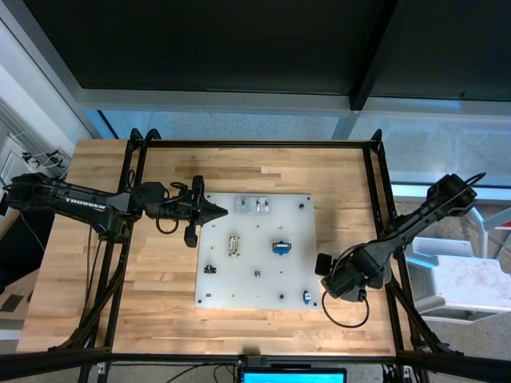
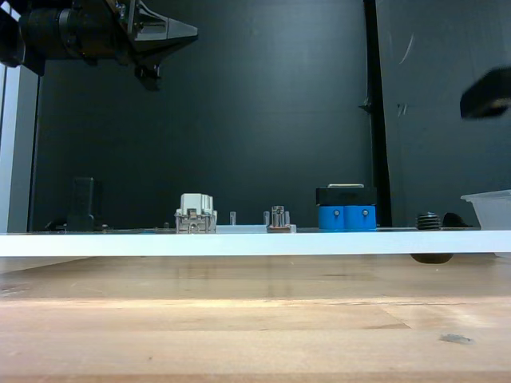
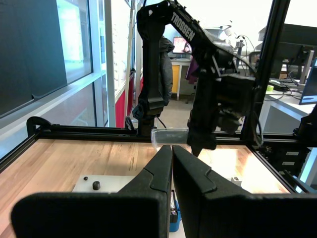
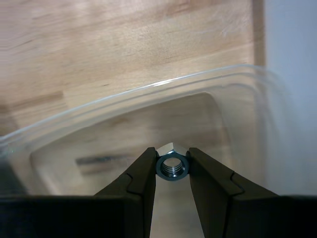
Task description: Pick the M12 fastener and fasten on the M12 threads
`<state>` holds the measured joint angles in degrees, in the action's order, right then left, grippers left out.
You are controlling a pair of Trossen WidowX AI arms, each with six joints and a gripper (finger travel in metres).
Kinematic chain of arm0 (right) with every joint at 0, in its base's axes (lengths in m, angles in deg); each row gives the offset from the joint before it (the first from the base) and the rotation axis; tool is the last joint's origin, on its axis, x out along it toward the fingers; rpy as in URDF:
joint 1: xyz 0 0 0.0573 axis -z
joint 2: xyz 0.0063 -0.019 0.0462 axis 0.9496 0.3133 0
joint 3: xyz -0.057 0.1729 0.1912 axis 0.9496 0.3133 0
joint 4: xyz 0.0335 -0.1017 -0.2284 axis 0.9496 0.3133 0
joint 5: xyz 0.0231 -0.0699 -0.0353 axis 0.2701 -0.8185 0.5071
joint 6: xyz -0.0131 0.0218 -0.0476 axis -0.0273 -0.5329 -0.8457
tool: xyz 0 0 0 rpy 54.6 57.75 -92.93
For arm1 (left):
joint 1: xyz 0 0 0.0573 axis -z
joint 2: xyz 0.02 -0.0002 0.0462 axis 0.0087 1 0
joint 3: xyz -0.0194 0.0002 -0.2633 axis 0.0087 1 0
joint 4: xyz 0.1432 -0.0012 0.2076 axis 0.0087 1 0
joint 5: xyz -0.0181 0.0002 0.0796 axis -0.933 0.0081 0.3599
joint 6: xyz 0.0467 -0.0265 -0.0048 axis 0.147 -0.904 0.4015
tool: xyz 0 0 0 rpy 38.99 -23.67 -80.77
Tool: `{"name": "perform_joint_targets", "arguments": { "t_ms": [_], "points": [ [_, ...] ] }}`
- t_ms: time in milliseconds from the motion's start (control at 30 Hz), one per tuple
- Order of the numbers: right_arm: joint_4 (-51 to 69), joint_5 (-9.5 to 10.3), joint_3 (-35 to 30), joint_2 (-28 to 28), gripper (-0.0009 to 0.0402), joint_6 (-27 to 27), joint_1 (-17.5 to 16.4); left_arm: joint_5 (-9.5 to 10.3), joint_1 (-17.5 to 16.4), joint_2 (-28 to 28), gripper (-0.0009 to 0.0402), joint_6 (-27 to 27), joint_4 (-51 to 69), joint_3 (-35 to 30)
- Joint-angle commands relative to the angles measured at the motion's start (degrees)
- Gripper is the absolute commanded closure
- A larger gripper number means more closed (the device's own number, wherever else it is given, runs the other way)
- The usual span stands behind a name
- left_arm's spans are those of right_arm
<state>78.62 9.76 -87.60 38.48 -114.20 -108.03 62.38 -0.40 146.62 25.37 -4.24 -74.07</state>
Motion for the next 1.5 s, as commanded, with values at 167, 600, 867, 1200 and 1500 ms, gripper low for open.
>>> {"name": "perform_joint_targets", "arguments": {
  "t_ms": [167,600,867,1200,1500],
  "points": [
    [6.45,-0.57,-8.83,1.40,0.0358,-6.86,0.70,-0.02,-0.02,0.02,0.0393,0.00,-0.02,-0.02],
    [8.37,-0.59,-23.91,12.85,0.0358,-17.44,2.99,-0.02,0.00,0.02,0.0393,0.02,-0.02,-0.02],
    [8.35,-1.18,-31.54,20.22,0.0358,-22.36,4.17,-0.02,0.00,0.02,0.0393,0.02,-0.02,-0.02],
    [7.93,-2.64,-39.56,27.89,0.0358,-25.70,4.96,-0.02,0.00,0.02,0.0393,0.00,-0.02,-0.02],
    [6.10,-2.58,-43.69,33.27,0.0358,-28.09,5.57,-0.02,-0.02,0.02,0.0393,0.02,-0.02,-0.02]
  ]
}}
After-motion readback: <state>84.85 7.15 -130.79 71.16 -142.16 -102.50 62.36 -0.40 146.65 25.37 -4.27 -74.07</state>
